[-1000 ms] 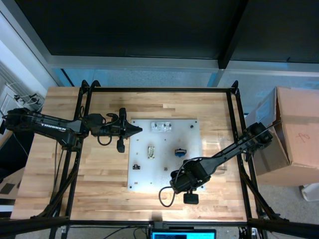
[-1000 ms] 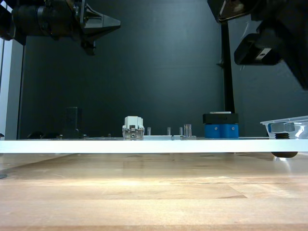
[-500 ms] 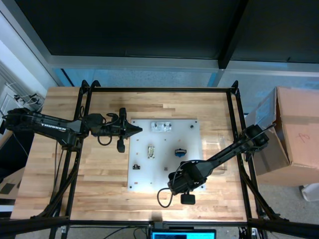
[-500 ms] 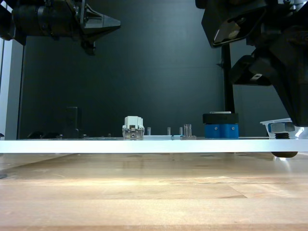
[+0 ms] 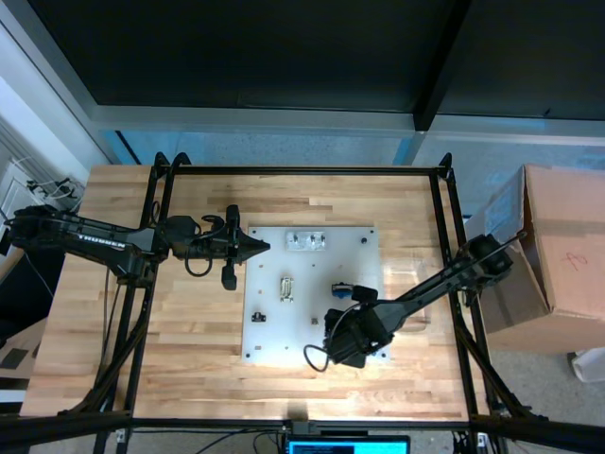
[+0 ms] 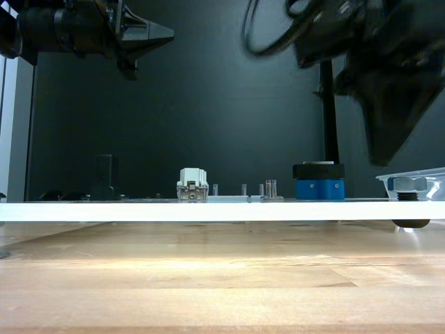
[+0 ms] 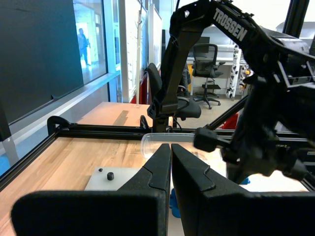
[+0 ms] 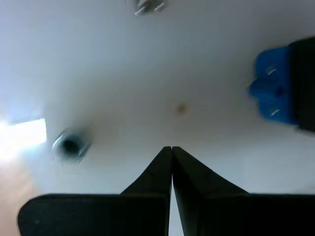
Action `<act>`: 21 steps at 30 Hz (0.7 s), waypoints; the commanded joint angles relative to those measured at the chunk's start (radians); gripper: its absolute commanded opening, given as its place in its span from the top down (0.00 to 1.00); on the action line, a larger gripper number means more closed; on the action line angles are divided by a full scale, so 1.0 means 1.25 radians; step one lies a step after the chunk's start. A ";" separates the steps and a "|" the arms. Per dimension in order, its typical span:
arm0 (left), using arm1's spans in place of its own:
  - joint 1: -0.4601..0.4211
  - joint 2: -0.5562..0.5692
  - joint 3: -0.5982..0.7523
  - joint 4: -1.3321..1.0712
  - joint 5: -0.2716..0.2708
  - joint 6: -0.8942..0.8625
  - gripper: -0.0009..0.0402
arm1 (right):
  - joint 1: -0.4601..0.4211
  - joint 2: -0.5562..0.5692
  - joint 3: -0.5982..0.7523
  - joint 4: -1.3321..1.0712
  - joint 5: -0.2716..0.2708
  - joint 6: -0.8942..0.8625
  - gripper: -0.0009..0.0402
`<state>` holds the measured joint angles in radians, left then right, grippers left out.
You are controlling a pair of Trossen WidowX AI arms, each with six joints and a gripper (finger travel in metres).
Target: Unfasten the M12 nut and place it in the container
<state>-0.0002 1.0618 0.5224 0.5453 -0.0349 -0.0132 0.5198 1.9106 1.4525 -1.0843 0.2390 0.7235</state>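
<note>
The nut (image 6: pixel 407 184) sits on its stud (image 6: pixel 407 196) at the near right edge of the board (image 5: pixel 284 331). A few black ribs show under it, so it is not run fully down. In the low view the tray (image 6: pixel 434 172) stands just behind it. The right wrist view shows the nut on the white board surface with a dark centre, lying free of any fingers.

The right gripper (image 8: pixel 171 150) hangs above the board's near right part, tipped down toward the surface. Its fingers are pressed together and hold nothing. The nut lies off to one side of the fingertips, clearly apart from them.

Farther in, right of the board's middle, stands a blue block (image 6: pixel 318 189) with a black cap. A white connector (image 6: pixel 192 185) stands left of the board's middle.

The left gripper (image 5: pixel 257 247) hovers well above the board's far left edge, level and pointing inward across it. Its fingers (image 7: pixel 157 172) are also pressed together, with nothing between them.

The tray rests on the table (image 5: pixel 189 359) just off the board's right edge. I cannot tell from the high view what it holds.
</note>
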 commanded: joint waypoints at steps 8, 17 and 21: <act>0.000 0.000 0.000 0.002 0.000 0.000 0.98 | -0.001 -0.021 0.031 0.007 -0.108 0.057 0.96; 0.000 0.000 0.000 0.002 0.000 0.000 0.98 | 0.000 -0.013 0.083 0.008 -0.132 0.181 0.65; 0.000 0.000 0.000 0.001 0.000 0.000 0.98 | 0.000 0.006 0.082 0.018 -0.131 0.254 0.49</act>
<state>-0.0002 1.0615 0.5224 0.5461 -0.0345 -0.0132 0.5205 1.9099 1.5562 -1.0672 0.0708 1.0164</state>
